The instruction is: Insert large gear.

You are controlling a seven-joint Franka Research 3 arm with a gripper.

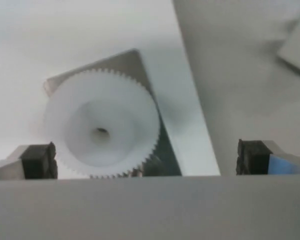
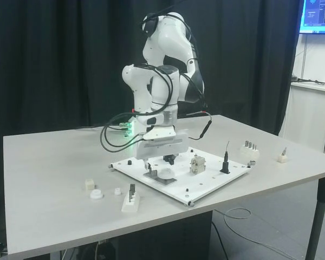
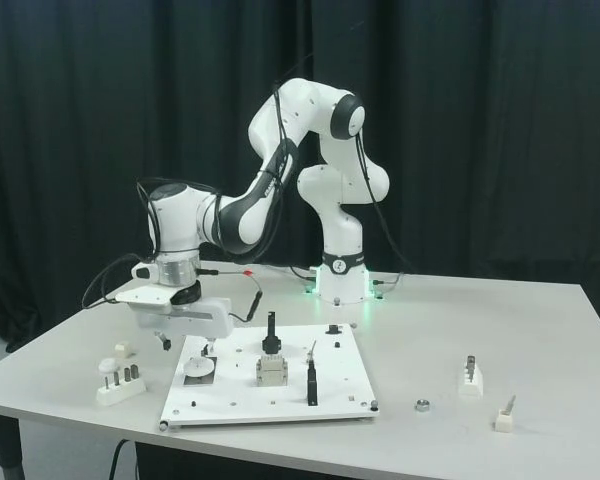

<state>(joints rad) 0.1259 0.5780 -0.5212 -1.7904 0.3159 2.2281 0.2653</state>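
The large white gear (image 1: 102, 125) lies flat on a small grey metal plate (image 1: 125, 62) that sits on the white board (image 1: 187, 130). In its middle is a small dark hole. My gripper (image 1: 146, 159) hangs just above it, open wide, with black pads (image 1: 39, 161) on either side and nothing between them. The gear lies nearer one pad and touches neither. From the room, the gear (image 2: 163, 173) (image 3: 200, 369) sits under the gripper (image 2: 158, 161) (image 3: 187, 345) at the board's (image 2: 206, 187) (image 3: 280, 405) corner farthest from the arm's base.
On the board stand a small block fixture (image 2: 197, 164) (image 3: 271, 372) and black posts (image 2: 225, 162) (image 3: 311, 385). Off the board lie a white peg holder (image 3: 120, 385), small white parts (image 2: 95, 192), a slotted stand (image 2: 131, 199), another holder (image 2: 249, 150) and a nut (image 3: 420, 405).
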